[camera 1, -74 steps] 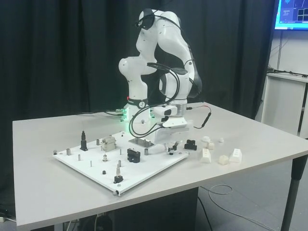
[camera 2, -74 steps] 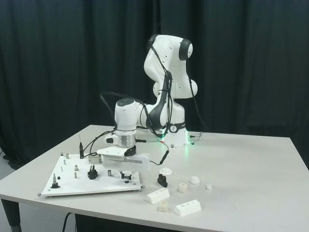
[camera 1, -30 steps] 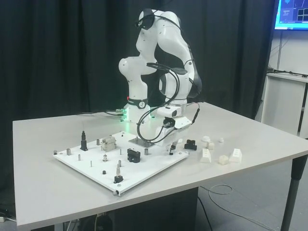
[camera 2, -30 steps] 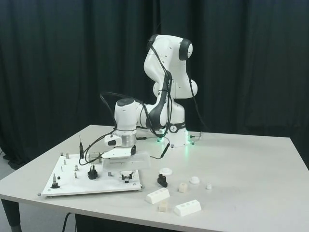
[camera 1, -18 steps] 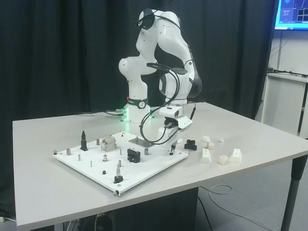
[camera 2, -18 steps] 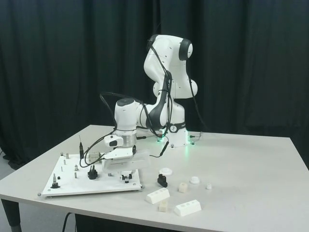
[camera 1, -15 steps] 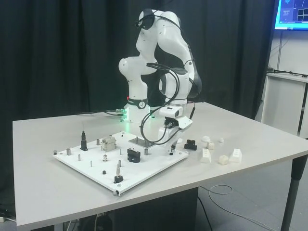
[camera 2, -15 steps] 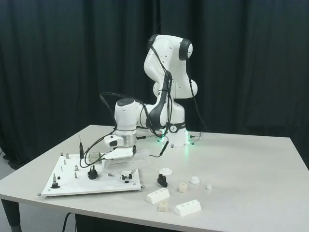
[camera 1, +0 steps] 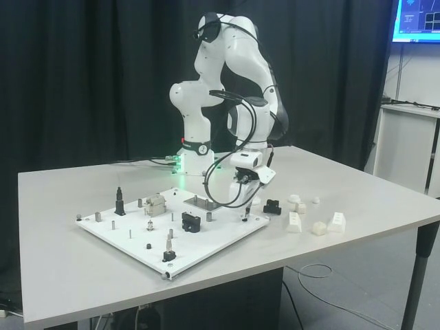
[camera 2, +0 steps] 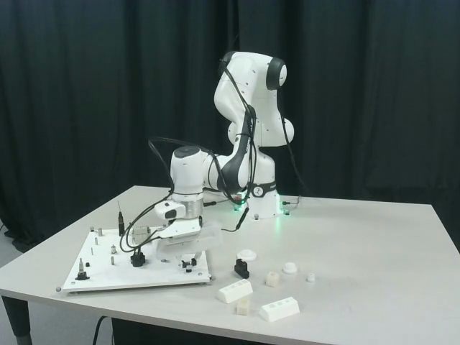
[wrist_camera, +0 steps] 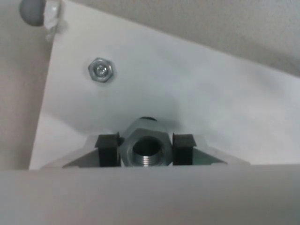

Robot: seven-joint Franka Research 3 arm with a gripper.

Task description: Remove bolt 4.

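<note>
The wrist view looks down on a grey hex-headed bolt (wrist_camera: 140, 135) with a threaded hole in its top. It stands on the white board (wrist_camera: 211, 108), and my gripper (wrist_camera: 146, 150) is shut on it, one black pad (wrist_camera: 108, 149) pressed to each side. In the first room view the gripper (camera 1: 245, 206) is low over the board (camera 1: 206, 237), at the corner nearest the loose white blocks. In the second room view the gripper (camera 2: 188, 260) sits at the board's (camera 2: 136, 279) right end, with the hand hiding the bolt.
A smaller hex bolt (wrist_camera: 100, 70) and a grey corner foot (wrist_camera: 32, 9) lie close by. Black fixtures (camera 1: 190, 221) and pins (camera 1: 119, 199) stand across the board. White blocks (camera 1: 336, 221) and a black clip (camera 1: 272, 205) lie on the table beside it.
The hand has turned about its upright axis while staying over the same corner spot. Its cable and camera side have swung round, and the board has not moved.
</note>
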